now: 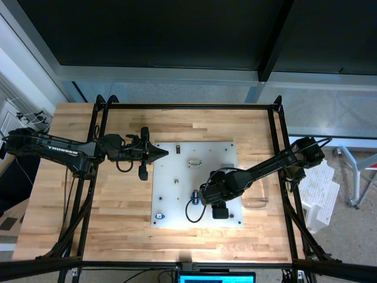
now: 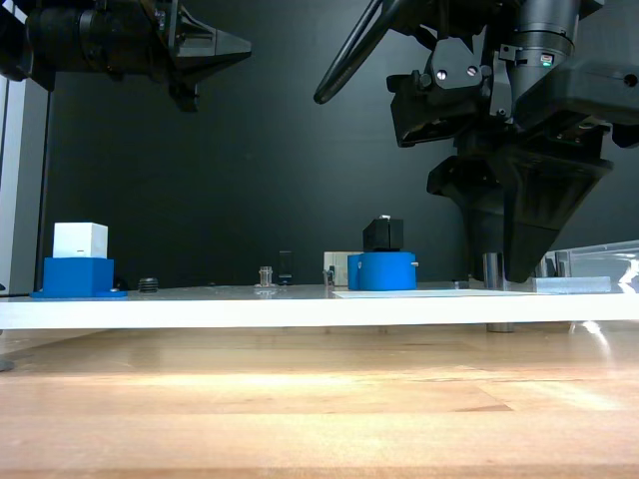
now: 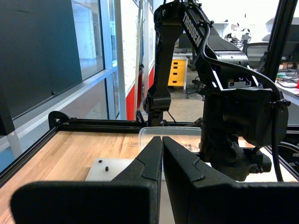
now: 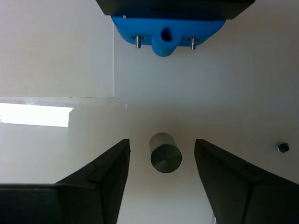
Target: Remove the 16mm cylinder and place in the container
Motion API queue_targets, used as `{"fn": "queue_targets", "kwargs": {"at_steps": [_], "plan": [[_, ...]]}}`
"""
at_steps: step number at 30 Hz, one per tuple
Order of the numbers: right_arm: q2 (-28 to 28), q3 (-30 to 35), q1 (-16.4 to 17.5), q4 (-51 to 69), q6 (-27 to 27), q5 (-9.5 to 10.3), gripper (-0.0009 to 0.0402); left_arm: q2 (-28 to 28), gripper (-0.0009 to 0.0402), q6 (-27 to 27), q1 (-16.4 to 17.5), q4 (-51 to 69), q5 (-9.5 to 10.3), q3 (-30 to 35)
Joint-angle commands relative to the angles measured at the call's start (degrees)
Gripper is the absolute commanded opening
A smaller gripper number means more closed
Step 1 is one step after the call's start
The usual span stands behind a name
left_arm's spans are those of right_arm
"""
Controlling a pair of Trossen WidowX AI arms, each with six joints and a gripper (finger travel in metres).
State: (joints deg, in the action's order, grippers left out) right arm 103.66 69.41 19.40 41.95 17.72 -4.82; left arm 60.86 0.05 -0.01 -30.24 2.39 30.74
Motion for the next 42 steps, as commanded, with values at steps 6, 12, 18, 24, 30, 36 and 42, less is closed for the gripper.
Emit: {"fn": "queue_targets", "kwargs": {"at_steps": [6, 12, 18, 24, 30, 36, 42], "plan": [[0.0, -0.2, 0.0, 0.0, -0.2, -0.07, 0.011, 0.0, 0.0, 0.0, 0.0, 0.0, 0.0, 0.0], [0.0, -0.3, 0.0, -0.2, -0.2, 0.09, 0.0059, 0.0, 0.0, 0.0, 0.0, 0.0, 0.0, 0.0], [0.0, -0.3, 0.0, -0.4, -0.2, 0.04, 0.0016, 0.0, 0.0, 0.0, 0.0, 0.0, 0.0, 0.0], [-0.2, -0.3, 0.0, -0.2, -0.2, 0.09, 0.0003, 0.0, 0.0, 0.0, 0.0, 0.0, 0.02, 0.0], [-1.0, -0.2, 0.0, 0.3, -0.2, 0.04, 0.0004, 0.0, 0.0, 0.0, 0.0, 0.0, 0.0, 0.0], [-2.8, -0.2, 0.0, 1.1, -0.2, -0.04, 0.0004, 0.0, 0.0, 0.0, 0.0, 0.0, 0.0, 0.0], [-5.0, -0.2, -0.1, 1.4, -0.1, -0.07, 0.0004, 0.0, 0.0, 0.0, 0.0, 0.0, 0.0, 0.0]]}}
